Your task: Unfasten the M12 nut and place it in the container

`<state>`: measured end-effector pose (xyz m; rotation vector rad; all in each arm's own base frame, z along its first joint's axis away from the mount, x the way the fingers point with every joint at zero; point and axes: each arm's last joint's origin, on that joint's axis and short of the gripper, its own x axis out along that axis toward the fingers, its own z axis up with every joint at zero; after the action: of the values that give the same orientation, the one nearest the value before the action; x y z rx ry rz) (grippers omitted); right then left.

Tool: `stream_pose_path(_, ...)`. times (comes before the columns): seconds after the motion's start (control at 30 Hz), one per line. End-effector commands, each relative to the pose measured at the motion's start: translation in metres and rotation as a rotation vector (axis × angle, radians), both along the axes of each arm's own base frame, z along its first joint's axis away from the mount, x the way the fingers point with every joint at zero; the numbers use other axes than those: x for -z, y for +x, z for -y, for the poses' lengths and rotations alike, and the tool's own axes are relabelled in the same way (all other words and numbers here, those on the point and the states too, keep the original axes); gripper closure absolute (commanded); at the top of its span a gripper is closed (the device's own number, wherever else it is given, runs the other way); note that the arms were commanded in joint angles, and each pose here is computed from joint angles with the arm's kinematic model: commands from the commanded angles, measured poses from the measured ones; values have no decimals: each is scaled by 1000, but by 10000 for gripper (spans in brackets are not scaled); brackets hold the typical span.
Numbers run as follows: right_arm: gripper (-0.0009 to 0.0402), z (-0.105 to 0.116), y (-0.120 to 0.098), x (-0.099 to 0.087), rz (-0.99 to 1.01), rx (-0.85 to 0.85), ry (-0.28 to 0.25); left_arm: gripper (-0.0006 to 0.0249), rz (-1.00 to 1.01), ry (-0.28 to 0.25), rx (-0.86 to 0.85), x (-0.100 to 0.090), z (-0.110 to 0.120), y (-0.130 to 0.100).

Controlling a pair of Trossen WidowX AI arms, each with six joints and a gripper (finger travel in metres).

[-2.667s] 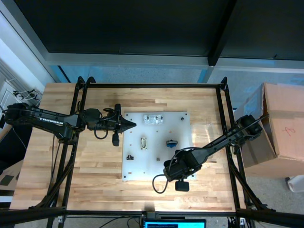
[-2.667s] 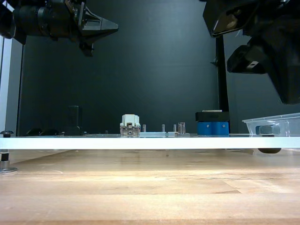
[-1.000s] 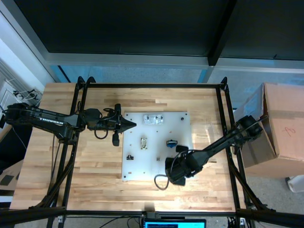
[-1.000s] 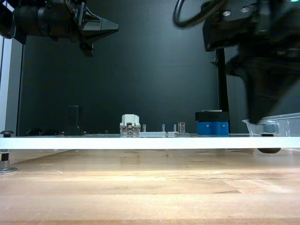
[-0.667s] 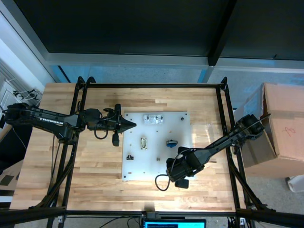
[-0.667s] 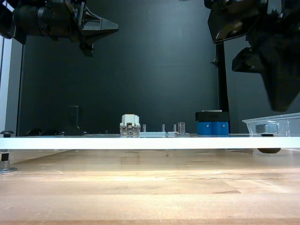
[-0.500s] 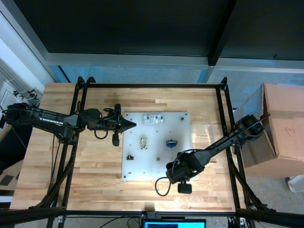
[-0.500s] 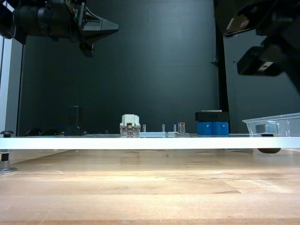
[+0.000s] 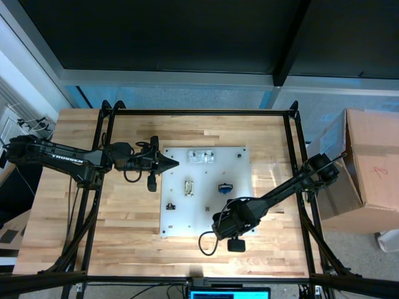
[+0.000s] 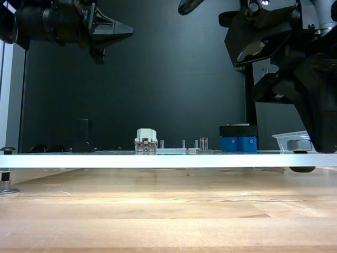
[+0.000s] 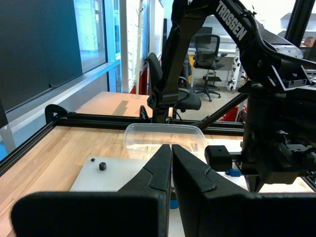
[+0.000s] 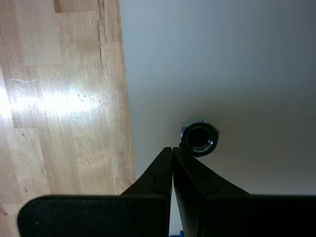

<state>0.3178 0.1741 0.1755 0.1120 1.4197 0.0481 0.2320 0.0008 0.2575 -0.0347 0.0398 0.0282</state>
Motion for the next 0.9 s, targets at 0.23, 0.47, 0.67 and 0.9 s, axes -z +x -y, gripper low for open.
stream_pose_path(0.23, 394, 3, 1, -1, 21, 10, -35, 243, 0, 0, 0, 0, 0, 0)
stream_pose_path(0.47, 394, 17, -8, -17, 81, 125, -334, 243, 0, 0, 0, 0, 0, 0)
stream_pose_path(0.67, 393, 15, -10, -23, 45, 116, -248, 243, 1, 0, 0, 0, 0, 0)
stream_pose_path(0.9, 393, 6, -7, -28, -34, 77, 0, 243, 2, 0, 0, 0, 0, 0)
